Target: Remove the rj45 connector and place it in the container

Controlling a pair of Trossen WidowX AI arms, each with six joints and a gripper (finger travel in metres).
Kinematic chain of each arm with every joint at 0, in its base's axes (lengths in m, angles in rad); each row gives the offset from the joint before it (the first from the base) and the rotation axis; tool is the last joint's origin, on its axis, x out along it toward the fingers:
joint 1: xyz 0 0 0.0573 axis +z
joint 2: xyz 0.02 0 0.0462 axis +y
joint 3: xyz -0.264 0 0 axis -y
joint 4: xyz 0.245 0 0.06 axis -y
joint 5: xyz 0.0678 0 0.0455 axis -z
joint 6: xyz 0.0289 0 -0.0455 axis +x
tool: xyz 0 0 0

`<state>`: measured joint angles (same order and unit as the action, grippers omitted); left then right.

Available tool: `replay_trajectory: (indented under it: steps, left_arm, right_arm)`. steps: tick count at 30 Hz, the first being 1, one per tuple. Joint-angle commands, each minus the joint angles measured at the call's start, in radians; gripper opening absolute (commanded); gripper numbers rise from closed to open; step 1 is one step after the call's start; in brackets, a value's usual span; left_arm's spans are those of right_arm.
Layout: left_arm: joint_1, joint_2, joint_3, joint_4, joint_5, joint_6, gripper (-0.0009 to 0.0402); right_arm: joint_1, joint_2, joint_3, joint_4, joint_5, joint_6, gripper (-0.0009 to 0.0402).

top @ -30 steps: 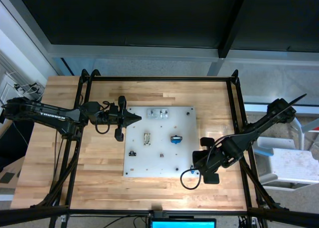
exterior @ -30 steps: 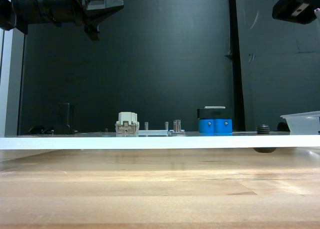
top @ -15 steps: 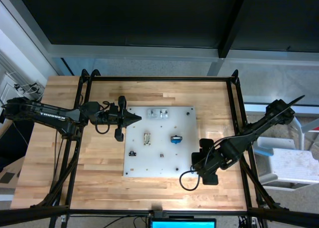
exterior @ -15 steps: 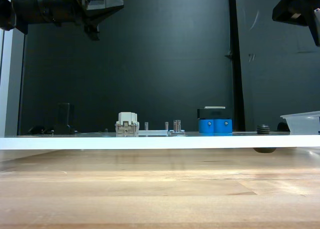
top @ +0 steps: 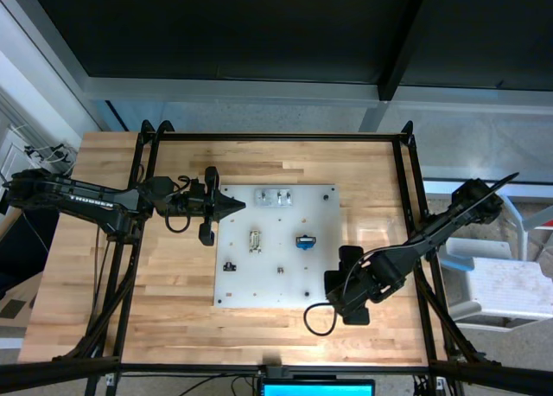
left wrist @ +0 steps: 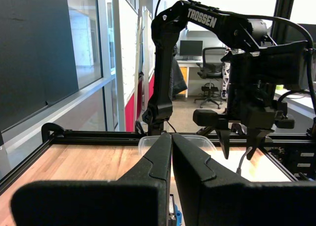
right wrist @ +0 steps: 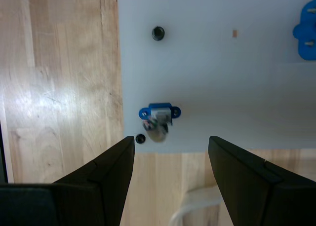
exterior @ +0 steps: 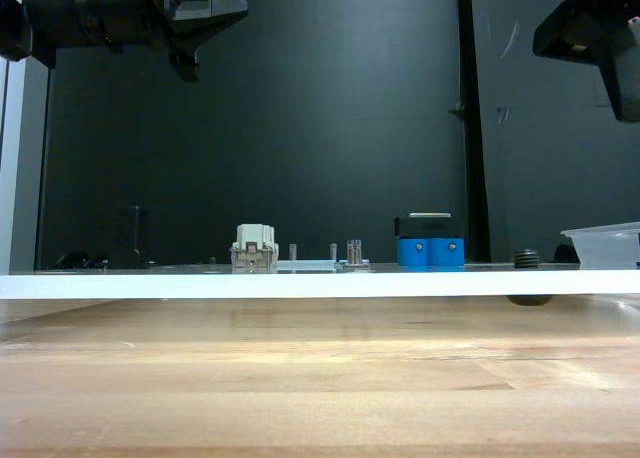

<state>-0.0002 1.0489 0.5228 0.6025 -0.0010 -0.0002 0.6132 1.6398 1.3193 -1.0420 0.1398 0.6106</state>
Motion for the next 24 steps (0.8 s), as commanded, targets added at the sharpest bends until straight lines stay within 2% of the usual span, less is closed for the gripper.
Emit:
replay_trajectory:
  steps: [1,15,21,24]
  left_arm:
    - [0.0,0.0,0.0,0.0,0.0,0.0,0.0001]
    - [0.0,0.0,0.0,0.0,0.0,0.0,0.0001]
    - [0.0,0.0,0.0,0.0,0.0,0.0,0.0001]
    - [0.0,0.0,0.0,0.0,0.0,0.0,0.0001]
  right_arm:
    - [0.0,0.019,-0.002,0.013,0.0,-0.007,0.0208]
    - [0.0,0.051,-0.036,0.073,0.002,-0.016,0.0208]
    - [0.002,0.05,-0.064,0.108,0.026,-0.017,0.0208]
    - [0.003,0.049,-0.082,0.134,0.025,-0.017,0.0208]
